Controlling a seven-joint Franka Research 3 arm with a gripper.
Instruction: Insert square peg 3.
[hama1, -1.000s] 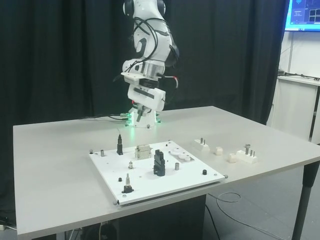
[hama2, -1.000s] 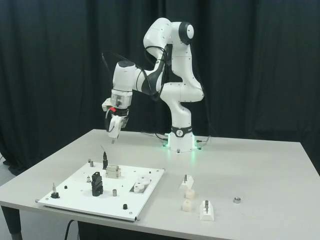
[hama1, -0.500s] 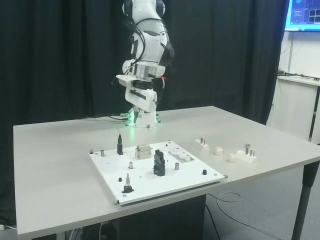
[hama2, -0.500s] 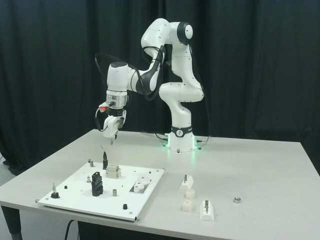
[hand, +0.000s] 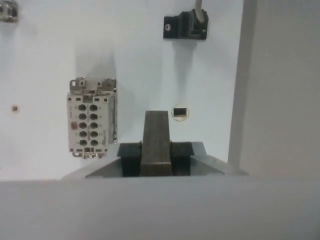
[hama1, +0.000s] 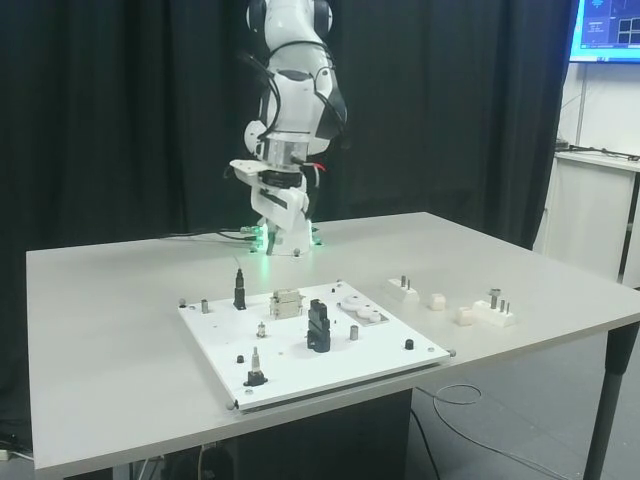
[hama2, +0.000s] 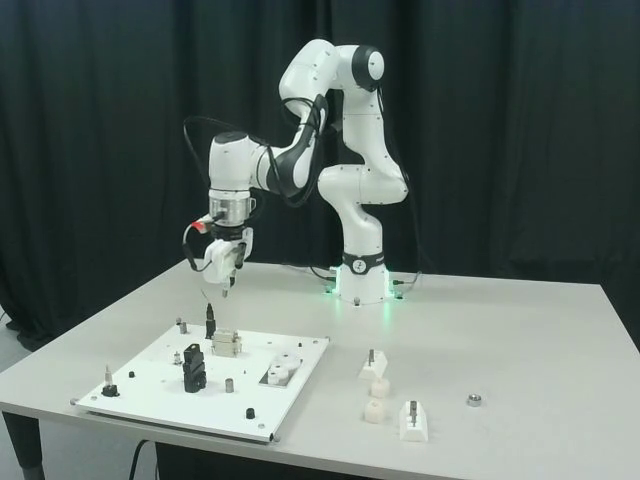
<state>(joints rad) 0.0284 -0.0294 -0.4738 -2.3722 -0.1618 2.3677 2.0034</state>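
Observation:
My gripper (hand: 156, 158) is shut on a grey square peg (hand: 156, 141), which stands upright between the two black fingers. In the wrist view a small square hole (hand: 180, 112) lies in the white board (hand: 45, 60) just beyond the peg's tip. The gripper (hama1: 277, 212) hangs high above the back edge of the white board (hama1: 330, 365) in the first room view. From the second room view the gripper (hama2: 223, 266) points down above the board's (hama2: 150, 392) far corner.
A grey-white connector block (hand: 91, 120) sits on the board near the hole, also visible as the connector block (hama1: 285, 303). A black cable plug (hand: 185, 25) and black upright parts (hama1: 318, 326) stand on the board. White fixture blocks (hama1: 487, 312) lie on the grey table beside it.
The arm has swung the gripper toward the board's far side and lowered it a little, turning it to point straight down. The peg stays in its grasp.

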